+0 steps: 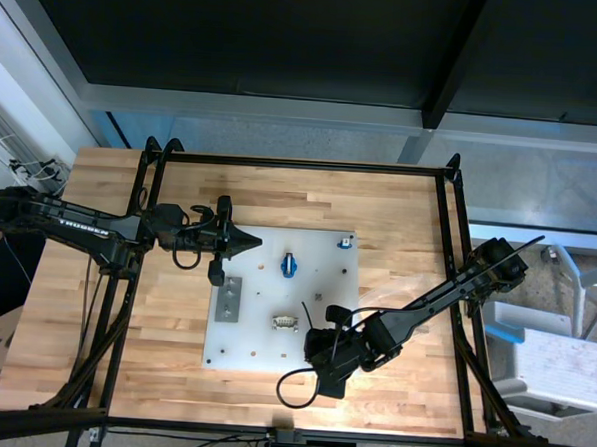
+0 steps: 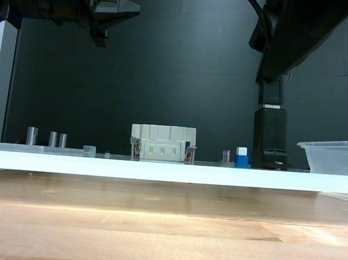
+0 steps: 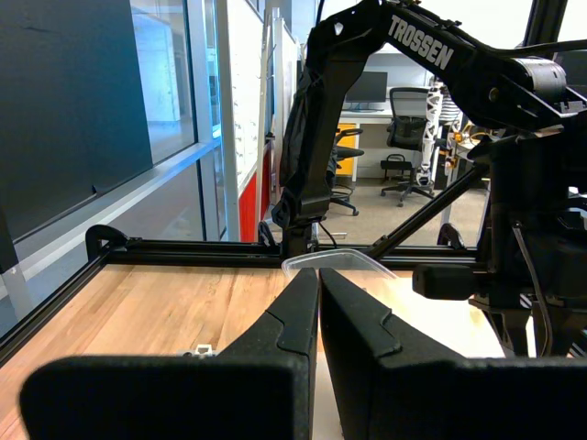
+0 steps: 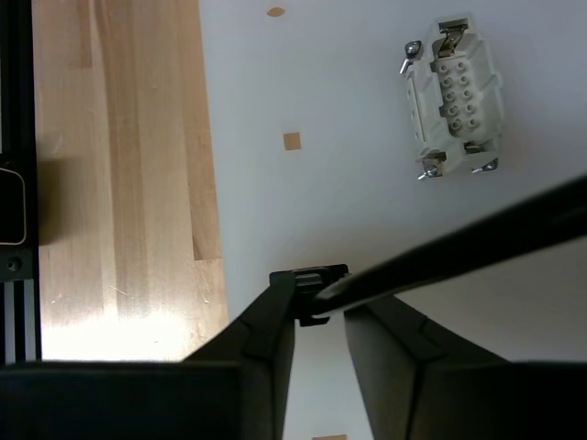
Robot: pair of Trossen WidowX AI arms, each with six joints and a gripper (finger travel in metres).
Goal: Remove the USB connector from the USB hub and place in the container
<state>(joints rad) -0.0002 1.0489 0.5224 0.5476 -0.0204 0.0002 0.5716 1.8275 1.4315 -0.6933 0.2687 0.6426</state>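
Wood table (image 1: 400,204), black frame (image 1: 302,165) round edges. On it: white board (image 1: 325,285), abt centre; clear container (image 2: 335,156) by board's R edge. On board: grey block w/ holes (image 1: 230,300) at L edge, blue part (image 1: 289,265) mid, beige connector (image 1: 286,325) nearer. L gripper (image 1: 245,243) closed, up over board's far-L corner. R gripper (image 4: 319,307) down at board's near part, clamped on USB connector (image 4: 312,275).

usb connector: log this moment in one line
right gripper: low on white board, at USB connector | left gripper: shut, parked high | container: connector not inside
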